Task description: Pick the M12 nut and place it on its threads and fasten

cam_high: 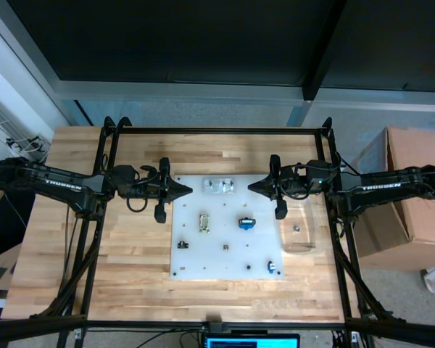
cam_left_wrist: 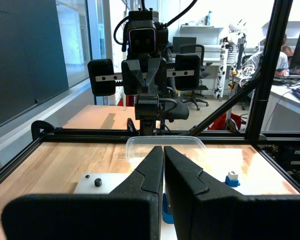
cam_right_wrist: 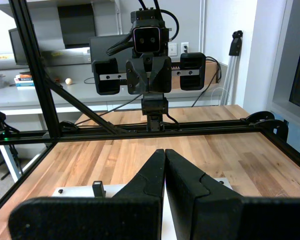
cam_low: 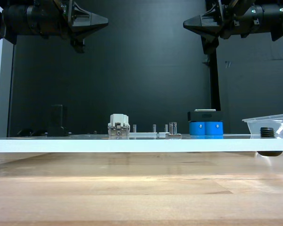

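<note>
Desk [cam_high: 130, 290] of wood strips, with the white board [cam_high: 203, 268] laid mid-desk. At the board's near right edge is the black stud [cam_low: 267, 132]: upright, ribs bare, nothing on it. Just past it and off the board's right edge is the clear tray [cam_high: 309, 246]. The M12 nut [cam_high: 296, 228] lies free inside it, small and silver. It looks flat, but I can't tell for sure.

Mid-board are a blue connector [cam_high: 246, 223], a white connector [cam_high: 203, 222] and a silver post [cam_high: 225, 249].

Farther back, both arms hang high over the board's far edge with their tips facing each other. The left end effector [cam_high: 188, 191] has its fingers pressed together and holds nothing. The right end effector [cam_high: 250, 187] is the same, narrow and holding nothing.

Key relation: the nut sits below the right end effector, toward the near right, so the right arm [cam_high: 391, 186] is clearly the closer one. The left arm [cam_high: 58, 185] would have to cross the whole board. The stud axis is vertical, so my read is that the nut needs to come down hole-first from above.

"TROSSEN" reads in white on both arms. A cardboard box [cam_high: 413, 196] stands beyond the desk's right side, with no print that I can read.
</note>
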`<state>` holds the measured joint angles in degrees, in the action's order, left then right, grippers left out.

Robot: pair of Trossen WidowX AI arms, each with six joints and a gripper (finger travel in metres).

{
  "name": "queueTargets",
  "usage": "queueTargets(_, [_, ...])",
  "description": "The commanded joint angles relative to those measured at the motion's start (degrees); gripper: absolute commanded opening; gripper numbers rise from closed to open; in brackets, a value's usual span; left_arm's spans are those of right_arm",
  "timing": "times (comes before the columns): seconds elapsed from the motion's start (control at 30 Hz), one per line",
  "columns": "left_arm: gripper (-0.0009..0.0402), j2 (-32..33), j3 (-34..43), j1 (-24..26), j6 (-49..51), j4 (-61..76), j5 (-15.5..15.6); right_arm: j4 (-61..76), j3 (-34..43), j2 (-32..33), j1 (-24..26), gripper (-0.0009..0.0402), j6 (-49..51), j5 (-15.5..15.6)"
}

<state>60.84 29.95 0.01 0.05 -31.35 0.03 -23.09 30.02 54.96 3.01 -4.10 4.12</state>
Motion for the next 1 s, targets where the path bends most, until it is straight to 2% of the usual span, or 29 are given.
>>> queueTargets(0.03, [0.0000,0.0,0.0,0.0,0.0,0.0,0.0,4.2,0.9,-0.5,0.0,0.0000,0.1,0.1])
queueTargets(0.43, [0.0000,0.0,0.0,0.0,0.0,0.0,0.0,54.3,18.8,-0.9,-0.3,0.0000,6.1,0.5])
queueTargets(0.63, [0.0000,0.0,0.0,0.0,0.0,0.0,0.0,72.1,25.6,-0.9,-0.4,0.0000,8.4,0.5])
queueTargets(0.77, [0.0000,0.0,0.0,0.0,0.0,0.0,0.0,82.1,27.8,-0.9,-0.4,0.0000,15.9,0.5])
queueTargets(0.9, [0.0000,0.0,0.0,0.0,0.0,0.0,0.0,90.2,28.4,-0.9,-0.5,0.0000,30.8,0.4])
queueTargets(1.0, [0.0000,0.0,0.0,0.0,0.0,0.0,0.0,93.0,28.4,-0.3,-0.5,0.0000,35.3,0.4])
